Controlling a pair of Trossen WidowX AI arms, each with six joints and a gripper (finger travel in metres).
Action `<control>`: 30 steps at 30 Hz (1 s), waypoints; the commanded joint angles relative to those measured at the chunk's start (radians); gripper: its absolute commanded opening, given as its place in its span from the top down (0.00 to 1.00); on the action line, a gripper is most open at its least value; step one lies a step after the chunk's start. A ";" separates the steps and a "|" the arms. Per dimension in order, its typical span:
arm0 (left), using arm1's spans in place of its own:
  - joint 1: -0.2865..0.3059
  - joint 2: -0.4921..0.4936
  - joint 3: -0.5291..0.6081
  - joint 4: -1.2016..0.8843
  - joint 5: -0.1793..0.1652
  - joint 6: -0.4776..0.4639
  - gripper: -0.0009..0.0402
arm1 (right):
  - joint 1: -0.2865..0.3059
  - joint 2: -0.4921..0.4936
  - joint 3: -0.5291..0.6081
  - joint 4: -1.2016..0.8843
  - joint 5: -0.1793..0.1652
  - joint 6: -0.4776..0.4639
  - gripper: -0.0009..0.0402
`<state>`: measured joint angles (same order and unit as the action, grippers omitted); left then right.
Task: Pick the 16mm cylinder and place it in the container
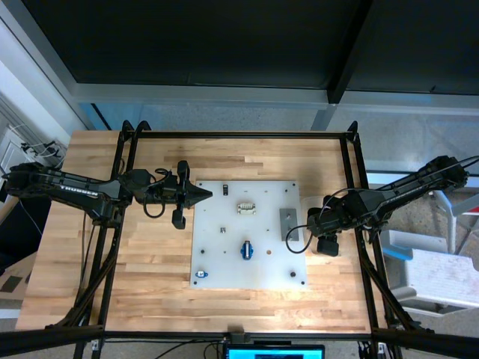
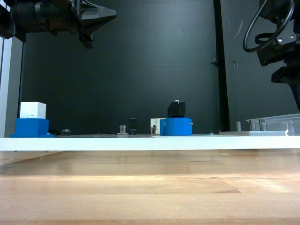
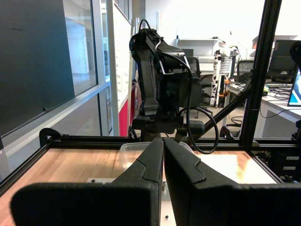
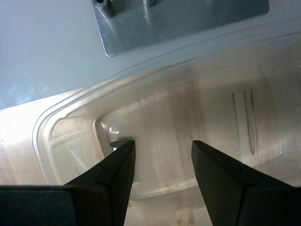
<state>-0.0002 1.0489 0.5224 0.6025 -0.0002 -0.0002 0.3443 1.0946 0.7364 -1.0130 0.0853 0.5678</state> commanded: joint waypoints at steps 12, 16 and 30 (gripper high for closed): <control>0.000 0.000 0.000 0.000 0.000 0.000 0.98 | 0.000 0.000 0.006 -0.026 -0.007 0.002 0.58; 0.000 0.000 0.000 0.000 0.000 0.000 0.98 | 0.000 0.000 0.006 -0.026 -0.007 0.002 0.58; 0.000 0.000 0.000 0.000 0.000 0.000 0.98 | 0.001 0.000 0.006 -0.025 -0.008 0.004 0.58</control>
